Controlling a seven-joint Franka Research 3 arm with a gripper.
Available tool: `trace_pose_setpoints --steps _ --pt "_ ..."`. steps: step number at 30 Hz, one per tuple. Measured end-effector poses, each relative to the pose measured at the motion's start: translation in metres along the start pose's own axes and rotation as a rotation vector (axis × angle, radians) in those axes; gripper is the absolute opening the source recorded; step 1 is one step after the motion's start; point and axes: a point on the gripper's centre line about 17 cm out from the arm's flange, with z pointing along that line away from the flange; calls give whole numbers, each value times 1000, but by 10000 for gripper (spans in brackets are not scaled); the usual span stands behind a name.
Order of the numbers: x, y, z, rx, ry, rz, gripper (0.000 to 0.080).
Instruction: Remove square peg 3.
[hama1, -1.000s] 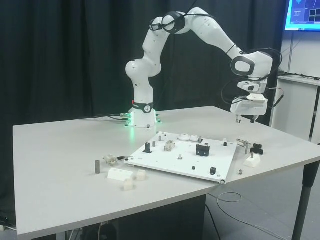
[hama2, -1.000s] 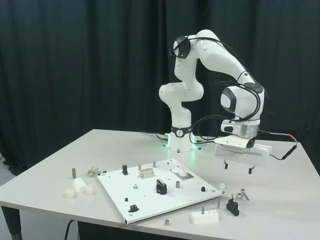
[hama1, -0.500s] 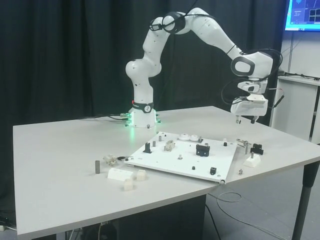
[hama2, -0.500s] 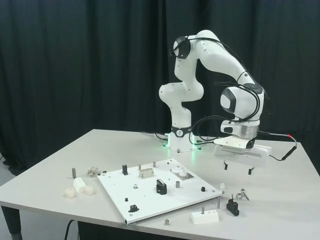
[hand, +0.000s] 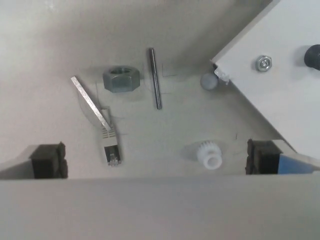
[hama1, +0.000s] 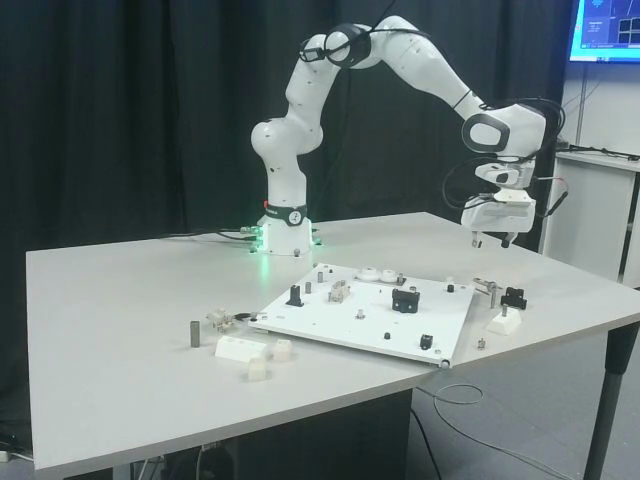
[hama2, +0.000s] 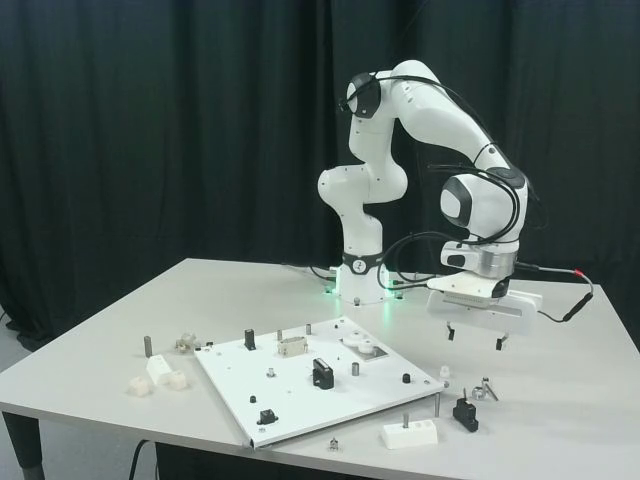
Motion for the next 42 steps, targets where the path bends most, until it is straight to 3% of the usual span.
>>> trace_pose_setpoints --steps 29,34,42 --pt "5 9 1 -19 6 -1 800" --pt "6 19 2 -37 2 4 800" --pt "9 51 4 -99 -18 20 800"
